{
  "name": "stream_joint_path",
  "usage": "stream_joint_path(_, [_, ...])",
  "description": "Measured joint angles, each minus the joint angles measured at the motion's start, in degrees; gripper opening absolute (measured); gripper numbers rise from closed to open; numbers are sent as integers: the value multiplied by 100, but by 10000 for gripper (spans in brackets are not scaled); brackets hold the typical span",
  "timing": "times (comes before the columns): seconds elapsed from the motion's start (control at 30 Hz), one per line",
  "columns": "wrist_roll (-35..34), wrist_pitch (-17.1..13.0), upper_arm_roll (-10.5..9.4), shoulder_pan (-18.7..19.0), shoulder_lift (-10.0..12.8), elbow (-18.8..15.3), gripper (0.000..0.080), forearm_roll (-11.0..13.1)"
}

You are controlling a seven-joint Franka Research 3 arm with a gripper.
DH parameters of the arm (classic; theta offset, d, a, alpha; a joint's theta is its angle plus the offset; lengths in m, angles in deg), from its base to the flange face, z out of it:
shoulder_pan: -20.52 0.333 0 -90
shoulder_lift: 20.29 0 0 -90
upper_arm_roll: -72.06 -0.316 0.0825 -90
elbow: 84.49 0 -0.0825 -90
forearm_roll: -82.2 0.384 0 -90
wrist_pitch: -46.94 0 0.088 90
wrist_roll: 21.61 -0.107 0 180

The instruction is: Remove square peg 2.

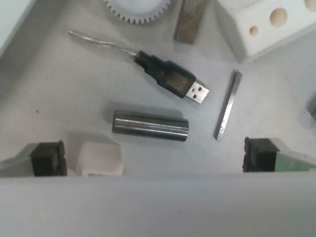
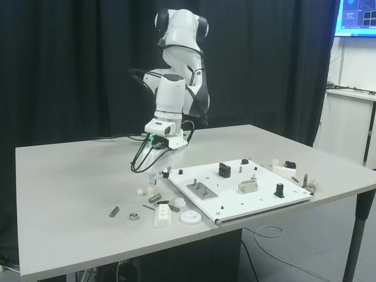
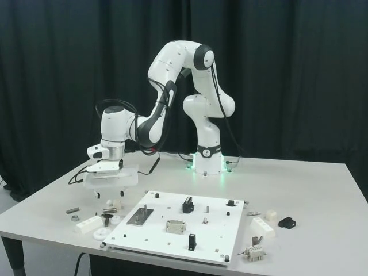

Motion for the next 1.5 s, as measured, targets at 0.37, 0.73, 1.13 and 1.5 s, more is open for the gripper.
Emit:
stream_joint_path(0.37, [69, 0, -6, 1, 0, 25, 800, 0])
stream_joint_path(0.73, [102, 0, -9, 1, 0, 42, 800, 1])
stream_joint_path(1.13, [102, 2, -27, 4, 0, 84, 800, 77])
stream_joint_path(1.5, [97, 2, -28, 9, 0, 96, 800, 150])
